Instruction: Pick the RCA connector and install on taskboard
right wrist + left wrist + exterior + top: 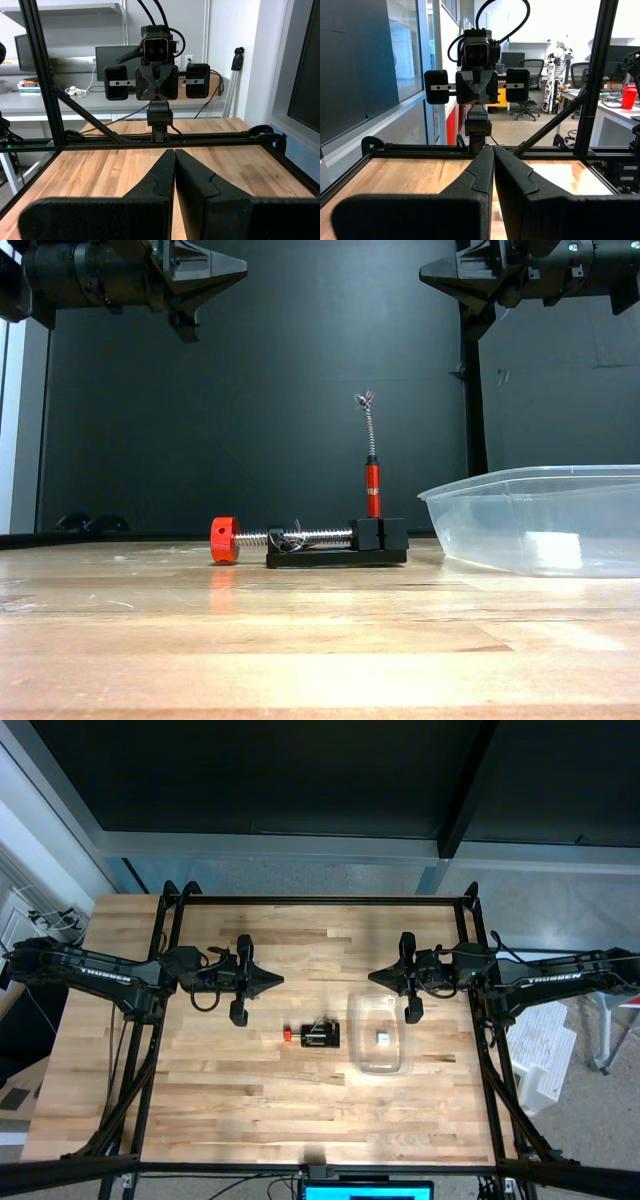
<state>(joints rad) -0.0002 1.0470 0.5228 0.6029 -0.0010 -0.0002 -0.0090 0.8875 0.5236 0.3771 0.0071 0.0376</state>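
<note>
Both pressed together and empty, left gripper point(278, 980) and right gripper point(372, 977) hang high at either side; RCA connector too tiny to spot, so a grab may take the tray point(353, 1035)'s white piece point(382, 1038) instead.

Clear plastic tray point(381, 1063), white square piece point(382, 1038) inside

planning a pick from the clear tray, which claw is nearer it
Right. The right claw, shut, hangs just past the far edge of the clear tray; the left claw, shut, hangs farther off, beyond the taskboard.
</note>
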